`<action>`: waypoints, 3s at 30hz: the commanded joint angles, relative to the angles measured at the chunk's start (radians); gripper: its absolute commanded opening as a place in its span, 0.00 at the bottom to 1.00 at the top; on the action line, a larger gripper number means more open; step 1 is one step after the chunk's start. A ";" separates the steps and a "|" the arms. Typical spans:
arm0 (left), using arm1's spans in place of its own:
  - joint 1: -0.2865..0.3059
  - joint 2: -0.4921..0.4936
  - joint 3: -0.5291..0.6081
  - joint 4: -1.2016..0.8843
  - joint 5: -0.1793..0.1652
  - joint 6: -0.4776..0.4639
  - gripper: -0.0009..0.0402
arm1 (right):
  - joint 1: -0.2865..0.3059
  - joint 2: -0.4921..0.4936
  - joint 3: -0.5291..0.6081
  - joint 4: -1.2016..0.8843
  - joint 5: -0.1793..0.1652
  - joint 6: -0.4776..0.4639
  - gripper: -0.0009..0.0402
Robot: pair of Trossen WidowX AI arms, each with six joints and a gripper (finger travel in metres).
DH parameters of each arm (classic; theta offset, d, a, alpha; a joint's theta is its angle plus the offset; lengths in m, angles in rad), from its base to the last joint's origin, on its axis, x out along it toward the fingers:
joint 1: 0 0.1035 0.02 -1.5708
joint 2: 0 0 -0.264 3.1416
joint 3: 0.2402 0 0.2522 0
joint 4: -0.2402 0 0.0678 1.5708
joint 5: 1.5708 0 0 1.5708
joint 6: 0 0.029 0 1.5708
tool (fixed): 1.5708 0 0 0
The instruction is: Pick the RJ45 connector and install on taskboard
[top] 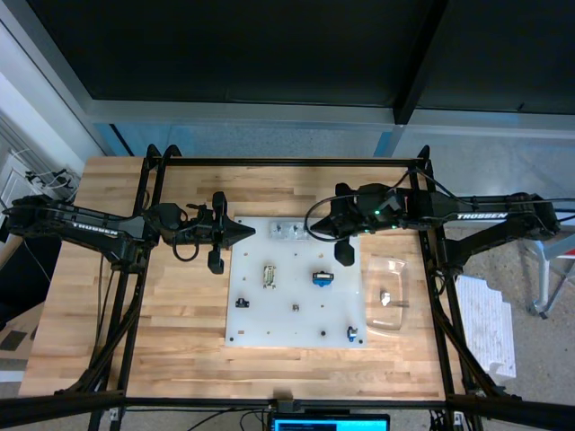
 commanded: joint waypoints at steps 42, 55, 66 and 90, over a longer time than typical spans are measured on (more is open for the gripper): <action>0.000 0.000 0.000 0.000 0.000 0.000 0.02 | -0.019 -0.132 -0.412 0.731 -0.050 0.009 0.02; 0.000 0.000 0.000 0.000 0.000 0.000 0.02 | -0.018 -0.132 -0.470 0.815 -0.050 0.042 0.02; 0.000 0.000 0.000 0.000 0.000 0.000 0.02 | -0.012 -0.132 -0.463 0.800 -0.050 0.021 0.02; 0.000 0.000 0.000 0.000 0.000 0.000 0.02 | 0.011 -0.132 -0.455 0.777 -0.022 0.008 0.02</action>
